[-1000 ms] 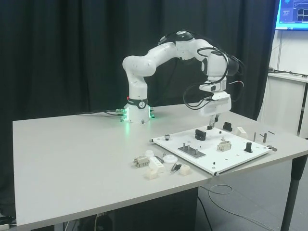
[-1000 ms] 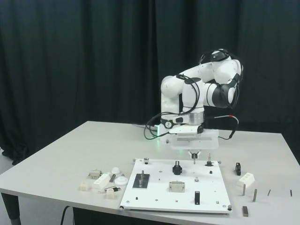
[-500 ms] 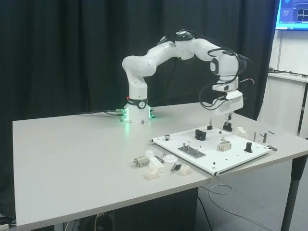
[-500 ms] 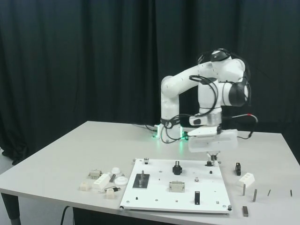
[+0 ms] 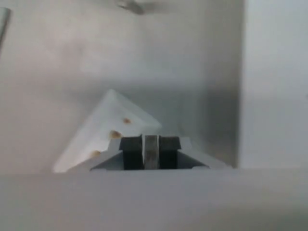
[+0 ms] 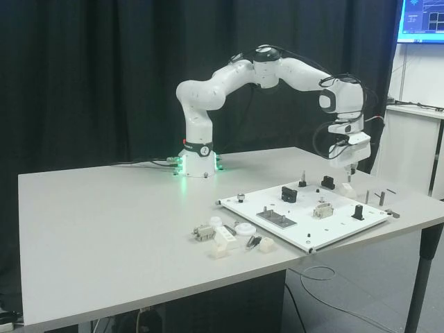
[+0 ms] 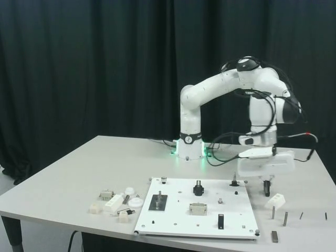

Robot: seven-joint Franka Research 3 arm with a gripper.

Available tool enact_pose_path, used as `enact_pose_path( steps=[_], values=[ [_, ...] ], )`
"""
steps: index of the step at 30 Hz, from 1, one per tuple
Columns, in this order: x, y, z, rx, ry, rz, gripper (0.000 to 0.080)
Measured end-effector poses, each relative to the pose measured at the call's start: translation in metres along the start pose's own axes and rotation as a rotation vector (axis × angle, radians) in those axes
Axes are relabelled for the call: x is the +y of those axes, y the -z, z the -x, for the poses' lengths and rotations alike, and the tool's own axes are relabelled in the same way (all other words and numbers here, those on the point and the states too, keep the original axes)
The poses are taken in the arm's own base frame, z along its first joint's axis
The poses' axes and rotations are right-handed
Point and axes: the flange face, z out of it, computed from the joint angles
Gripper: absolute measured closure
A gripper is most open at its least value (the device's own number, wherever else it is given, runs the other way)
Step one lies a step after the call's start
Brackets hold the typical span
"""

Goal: Place square peg 2.

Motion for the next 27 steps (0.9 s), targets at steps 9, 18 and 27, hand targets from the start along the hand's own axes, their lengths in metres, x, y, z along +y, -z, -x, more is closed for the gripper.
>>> enact_pose_path(
  steps=[9,18,27],
  values=[
    [-0.029,-0.014,0.027,0.025,0.005,-0.015,0.0735],
    [-0.044,-0.031,0.040,0.051,0.011,-0.019,0.0735],
    [-0.056,-0.047,0.044,0.061,0.018,-0.022,0.0735]
  ],
)
